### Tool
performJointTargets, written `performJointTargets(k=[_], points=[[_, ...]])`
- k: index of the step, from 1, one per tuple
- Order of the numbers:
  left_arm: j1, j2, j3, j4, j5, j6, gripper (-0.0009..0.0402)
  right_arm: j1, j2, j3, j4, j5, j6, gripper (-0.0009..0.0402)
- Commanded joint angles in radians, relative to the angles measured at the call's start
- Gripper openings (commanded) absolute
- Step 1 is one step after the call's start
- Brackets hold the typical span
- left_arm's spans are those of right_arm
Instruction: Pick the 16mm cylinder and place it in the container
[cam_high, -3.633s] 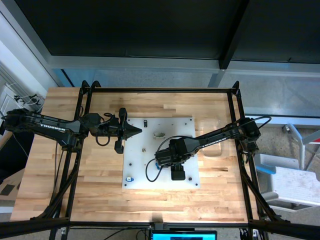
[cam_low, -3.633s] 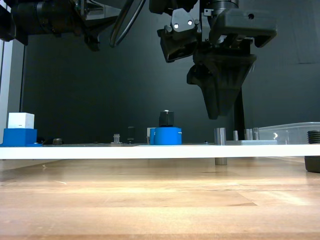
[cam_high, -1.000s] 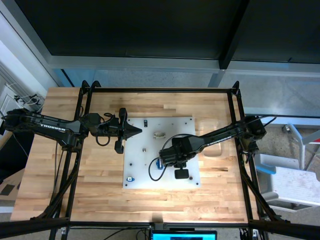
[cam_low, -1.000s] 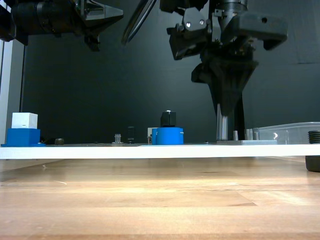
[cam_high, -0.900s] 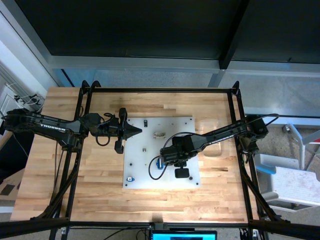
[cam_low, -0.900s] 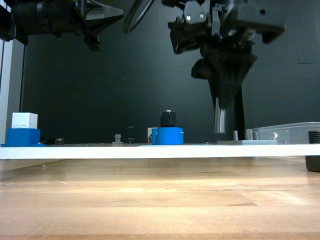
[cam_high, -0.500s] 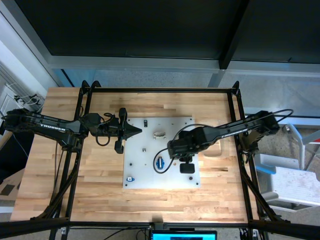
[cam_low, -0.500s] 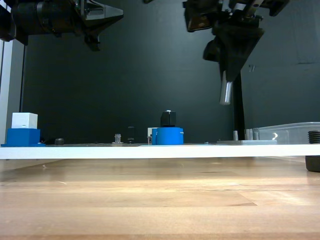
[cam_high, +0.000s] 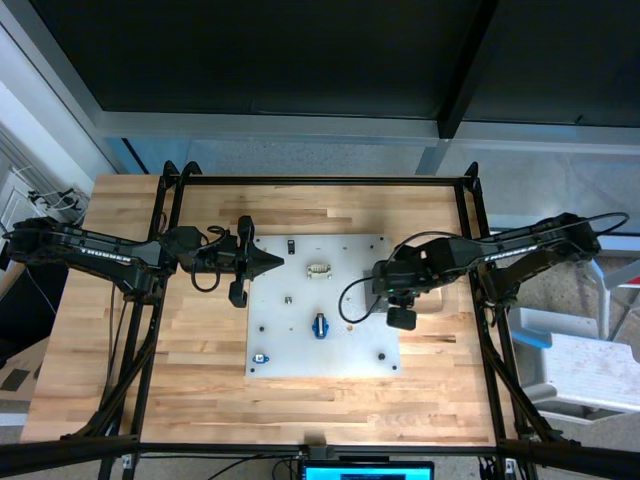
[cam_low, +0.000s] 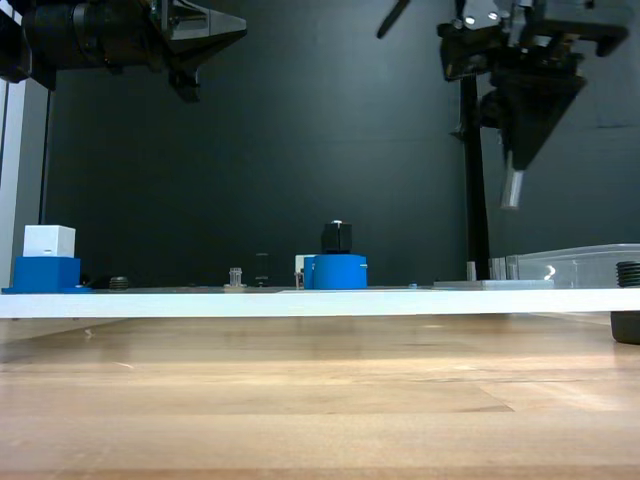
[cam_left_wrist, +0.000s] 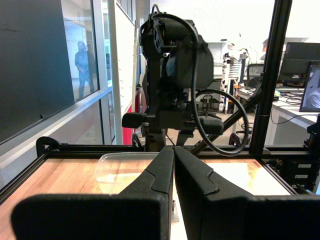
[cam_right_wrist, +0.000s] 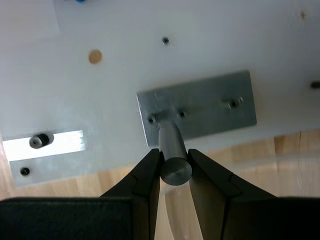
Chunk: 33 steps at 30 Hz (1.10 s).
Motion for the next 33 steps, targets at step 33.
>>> performJointTargets(k=[33], points=[[0.000,0.000,0.000,0.000,0.000,0.000,0.0000,-0.266,-0.300,-0.377,0.035,-0.004,0.007,0.0004]])
